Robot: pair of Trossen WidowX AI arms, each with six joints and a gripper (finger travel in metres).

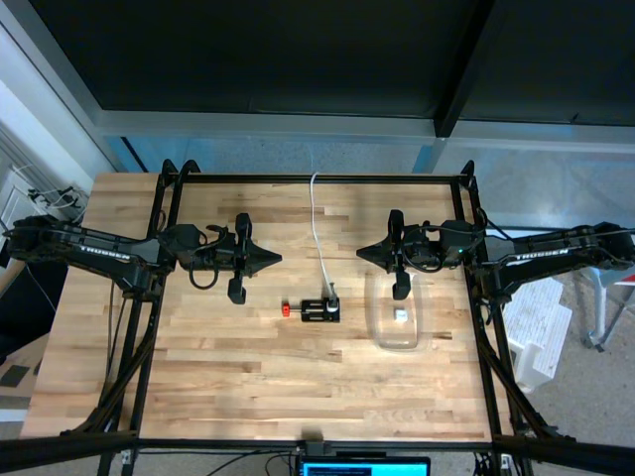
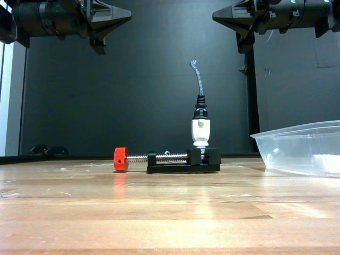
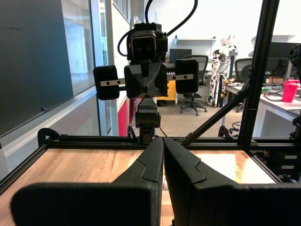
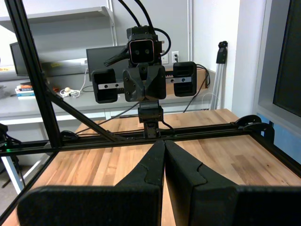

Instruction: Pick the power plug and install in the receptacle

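Nearest: bare wood of the table. Further in, right of center in the high view: clear plastic tray with a small grey-white square piece inside. Just left of it, at center: black vise frame lying flat, orange-red knob at its left end. Clamped upright at the vise's right end: the receptacle, white body, with a black collar on top where the white cord leaves. Power plug not picked out for sure; cannot tell if that black collar is it. Beyond the vise, up off the table: left gripper left of center, tip pointing right, fingers pressed together, holding nothing. Right gripper right of center, tip pointing left, above the tray's far end, fingers also pressed together, holding nothing. Tips well apart, cord passing between them. Farthest: cord running up the frame to the table's far edge.
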